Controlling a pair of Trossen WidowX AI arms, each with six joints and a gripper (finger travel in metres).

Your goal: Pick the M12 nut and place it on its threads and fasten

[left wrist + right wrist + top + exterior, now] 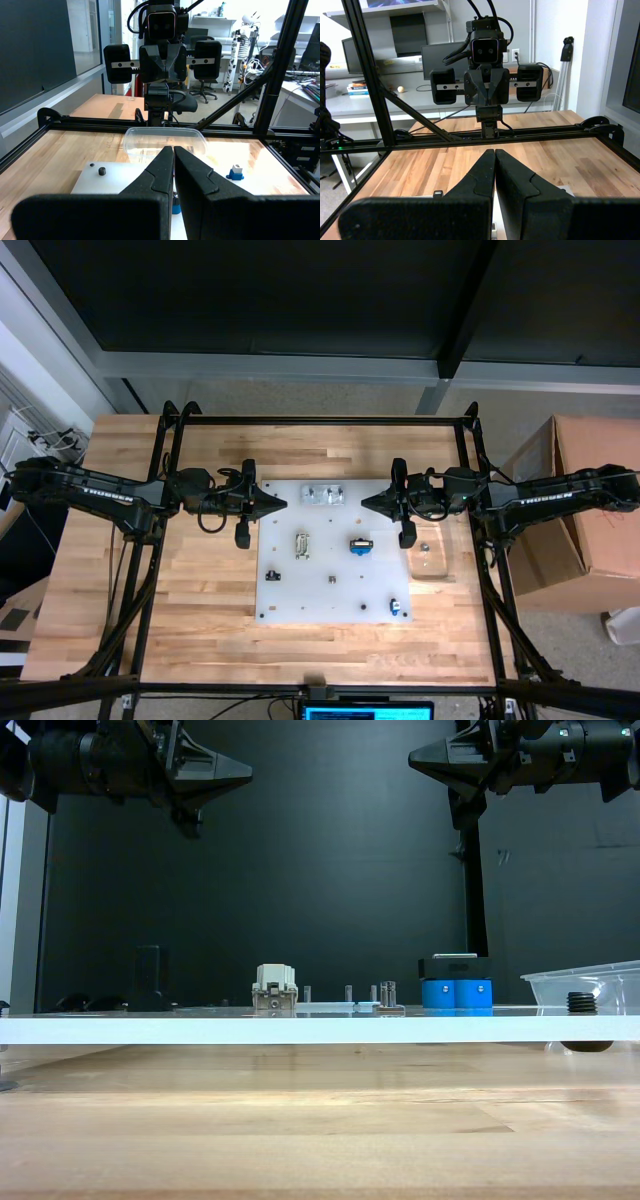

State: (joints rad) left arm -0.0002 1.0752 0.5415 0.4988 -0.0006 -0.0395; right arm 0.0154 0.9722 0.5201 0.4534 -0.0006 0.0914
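A small silver nut (424, 547) lies loose inside the clear tray (440, 570) just off the board's right edge. Near the white board's (300, 600) near right edge stands the black ribbed stud (581, 1003), ribs bare, nothing on it; from above the stud (362, 606) shows as a dark dot. My left gripper (283, 504) hangs high over the board's far left part, fingers shut and holding nothing. Facing it tip to tip, my right gripper (365, 504) hangs high over the far right part, also shut and holding nothing. Both grippers are far above the board at table level.
On the board are a grey connector block (274, 990), a silver post (388, 992), a blue block (455, 992) and a small blue part (396, 608). A black frame (320, 421) rings the table. A cardboard box (585, 510) stands off the right side.
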